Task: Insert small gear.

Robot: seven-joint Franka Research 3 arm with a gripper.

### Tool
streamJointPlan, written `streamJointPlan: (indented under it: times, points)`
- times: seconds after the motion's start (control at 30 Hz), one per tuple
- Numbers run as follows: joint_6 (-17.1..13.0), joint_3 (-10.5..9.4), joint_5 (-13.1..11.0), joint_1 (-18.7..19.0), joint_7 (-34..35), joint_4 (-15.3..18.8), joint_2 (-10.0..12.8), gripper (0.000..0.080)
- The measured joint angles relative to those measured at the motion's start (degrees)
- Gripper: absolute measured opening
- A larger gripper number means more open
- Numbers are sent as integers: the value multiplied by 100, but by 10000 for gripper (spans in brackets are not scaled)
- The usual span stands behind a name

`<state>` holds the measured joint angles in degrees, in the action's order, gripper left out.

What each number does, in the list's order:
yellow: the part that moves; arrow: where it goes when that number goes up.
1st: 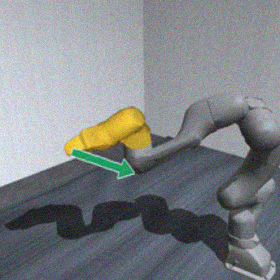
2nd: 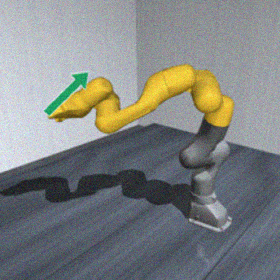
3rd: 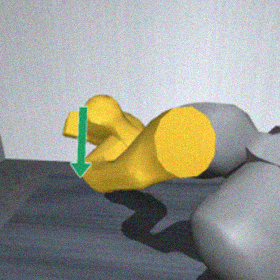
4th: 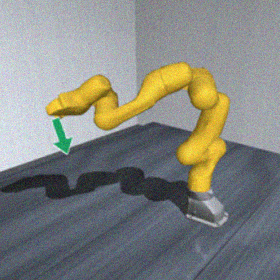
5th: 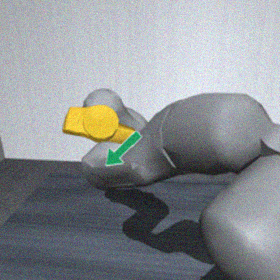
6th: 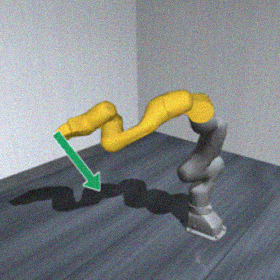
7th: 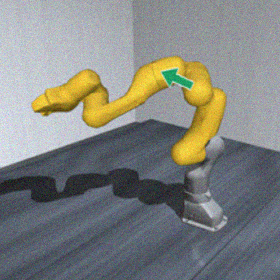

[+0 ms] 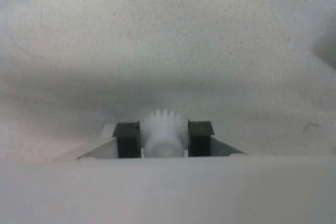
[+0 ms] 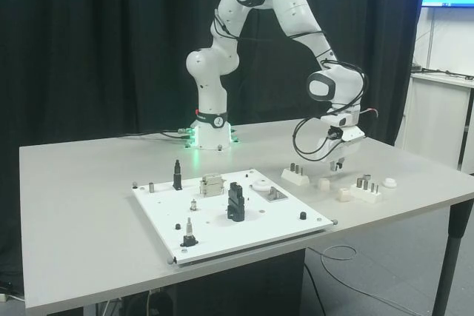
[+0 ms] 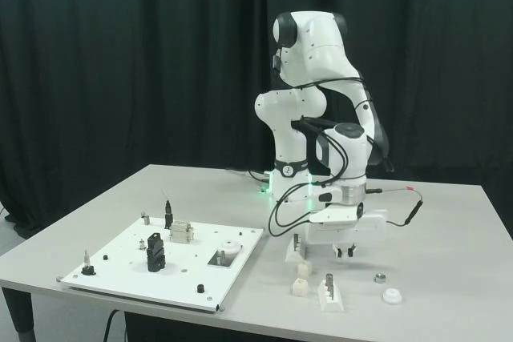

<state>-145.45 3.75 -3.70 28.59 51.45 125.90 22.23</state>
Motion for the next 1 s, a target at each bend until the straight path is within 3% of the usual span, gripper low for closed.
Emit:
streamJointPlan:
  times: [1.0]
  points:
    - [99,25,0,0,27,-45,-22,192]
